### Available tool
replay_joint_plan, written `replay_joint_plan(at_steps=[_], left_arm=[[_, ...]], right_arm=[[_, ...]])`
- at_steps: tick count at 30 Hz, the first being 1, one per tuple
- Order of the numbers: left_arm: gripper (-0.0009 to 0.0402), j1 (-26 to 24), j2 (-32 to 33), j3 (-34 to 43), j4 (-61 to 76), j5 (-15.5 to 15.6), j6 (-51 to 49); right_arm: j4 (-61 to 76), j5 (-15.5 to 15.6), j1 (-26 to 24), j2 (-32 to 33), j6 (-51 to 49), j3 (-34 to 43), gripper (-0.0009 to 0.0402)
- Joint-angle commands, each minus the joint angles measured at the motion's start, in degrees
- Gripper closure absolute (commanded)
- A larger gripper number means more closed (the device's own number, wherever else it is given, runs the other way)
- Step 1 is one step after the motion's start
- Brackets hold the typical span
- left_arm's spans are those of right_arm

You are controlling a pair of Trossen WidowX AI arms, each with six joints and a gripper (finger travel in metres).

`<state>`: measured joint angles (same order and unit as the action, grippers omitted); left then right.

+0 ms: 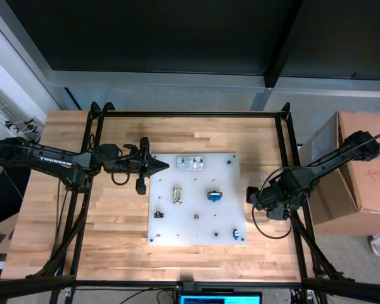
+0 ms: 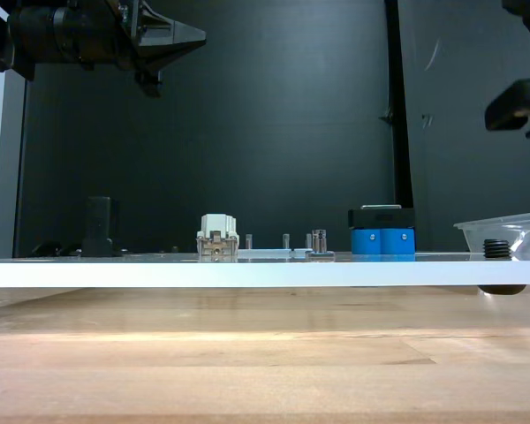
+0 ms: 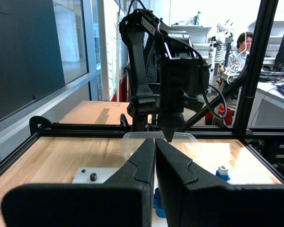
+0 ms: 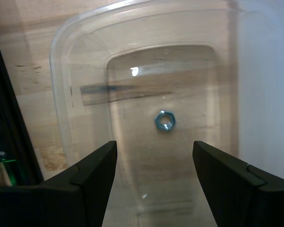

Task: Pick the M12 nut and place it on its threads and fasten

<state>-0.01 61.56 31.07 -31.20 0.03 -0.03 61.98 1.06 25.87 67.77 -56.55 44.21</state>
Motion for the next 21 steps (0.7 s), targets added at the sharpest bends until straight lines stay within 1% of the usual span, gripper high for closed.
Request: replay_joint_plan(at_steps=[1,11,21], left_arm=[[0.0393,0.00,0.02,0.02,-0.02,-0.02,0.02],[0.0393,0.00,0.02,0.02,0.00,-0.02,0.02],[0.0393,0.02,0.02,0.02,0.00,0.00,0.02]], right_arm=[[-2.80,0.02,0.07,1.88,-0.09,-1.07,0.0179],[-8.72,0.26,0.28,8.31,-1.42,-2.03,0.0181],[-11.02,0.46,0.26,13.29,-0.92,-2.45,0.0181]])
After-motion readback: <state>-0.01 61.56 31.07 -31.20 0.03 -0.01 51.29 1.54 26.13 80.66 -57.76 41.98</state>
